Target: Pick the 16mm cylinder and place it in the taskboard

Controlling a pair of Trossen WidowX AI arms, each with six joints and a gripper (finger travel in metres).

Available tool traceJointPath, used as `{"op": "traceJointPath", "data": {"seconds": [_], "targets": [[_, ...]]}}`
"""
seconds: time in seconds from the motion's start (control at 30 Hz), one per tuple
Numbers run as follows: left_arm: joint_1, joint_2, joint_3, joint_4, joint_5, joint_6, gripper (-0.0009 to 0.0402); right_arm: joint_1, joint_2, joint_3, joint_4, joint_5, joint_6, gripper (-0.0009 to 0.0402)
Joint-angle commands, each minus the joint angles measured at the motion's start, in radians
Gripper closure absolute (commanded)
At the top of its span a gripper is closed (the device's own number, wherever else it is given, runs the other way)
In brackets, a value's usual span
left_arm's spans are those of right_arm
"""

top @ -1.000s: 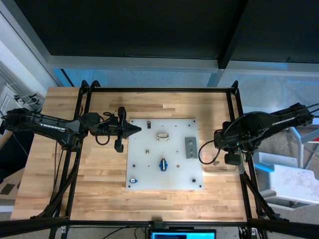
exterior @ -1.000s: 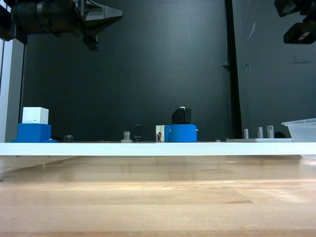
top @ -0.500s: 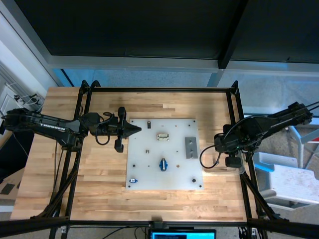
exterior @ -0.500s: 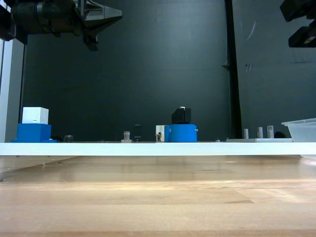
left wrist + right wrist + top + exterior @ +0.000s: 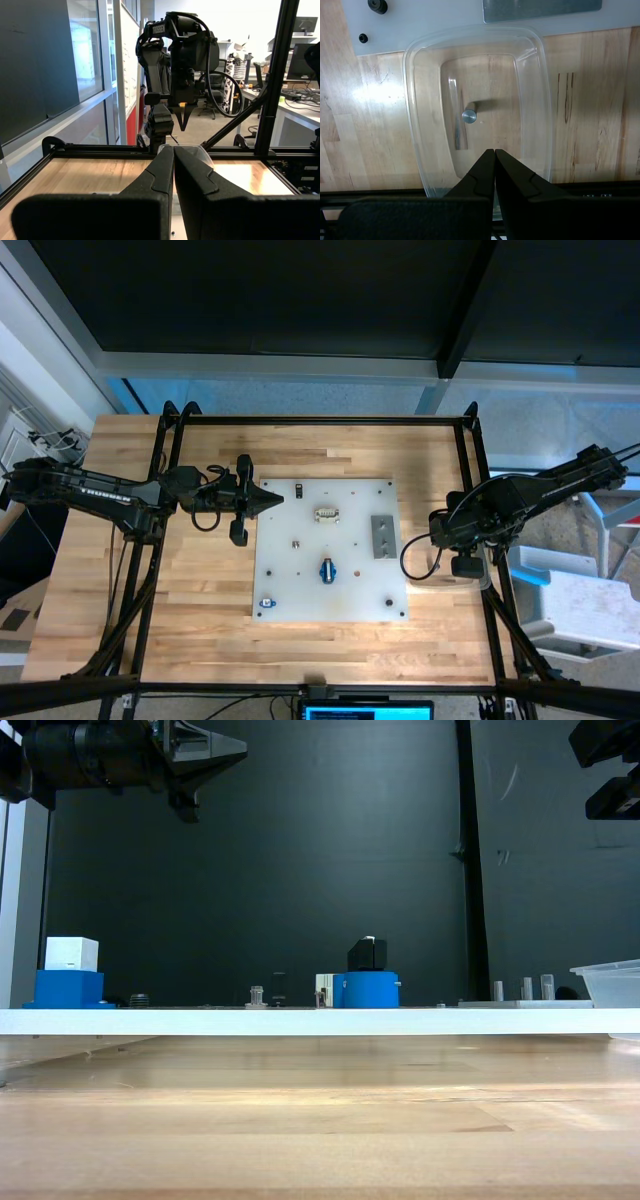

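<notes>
The 16mm cylinder [image 5: 469, 116], a short grey metal peg, stands on end inside the clear plastic tray [image 5: 415, 100]. My right gripper [image 5: 494, 151] hangs above the tray, shut and holding nothing, its tips a little to the side of the peg. The white taskboard [image 5: 300, 580] lies mid-table; its edge [image 5: 445, 20] borders the tray. My left gripper [image 5: 270, 497] hovers shut and empty over the board's left edge, high above the table [image 5: 235, 753]. In the left wrist view, the left gripper [image 5: 173, 148] points at the right arm.
On the board stand a blue fitting [image 5: 327, 570], a grey metal block [image 5: 382, 535] and small connectors [image 5: 325, 512]. The tray [image 5: 445, 578] sits just right of the board. A black frame [image 5: 320, 421] rings the wooden table.
My right arm has shifted slightly right and toward the near edge over the tray. The left arm has stayed still.
</notes>
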Motion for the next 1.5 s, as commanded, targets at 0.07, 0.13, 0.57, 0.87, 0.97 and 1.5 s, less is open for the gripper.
{"op": "traceJointPath", "data": {"seconds": [0.07, 0.13, 0.57, 0.87, 0.97, 1.5], "targets": [[0.0, 0.0, 0.0, 0.0, 0.0, 0.0, 0.0393, 0.021, 0.0, -0.013, 0.02, 0.002, 0.003, 0.0387], [0.0, 0.0, 0.0, 0.0, 0.0, 0.0, 0.0393, 0.032, 0.0, -0.024, 0.032, 0.005, 0.009, 0.0377], [0.0, 0.0, 0.0, 0.0, 0.0, 0.0, 0.0393, 0.061, 0.0, -0.105, 0.118, 0.026, 0.055, 0.0262], [0.0, 0.0, 0.0, 0.0, 0.0, 0.0, 0.0393, 0.079, 0.0, -0.154, 0.147, 0.026, 0.078, 0.0228], [0.0, 0.0, 0.0, 0.0, 0.0, 0.0, 0.0393, 0.089, 0.0, -0.168, 0.163, 0.026, 0.085, 0.0222], [0.0, 0.0, 0.0, 0.0, 0.0, 0.0, 0.0393, 0.108, 0.03, -0.228, 0.24, 0.031, 0.134, 0.0208]]}}
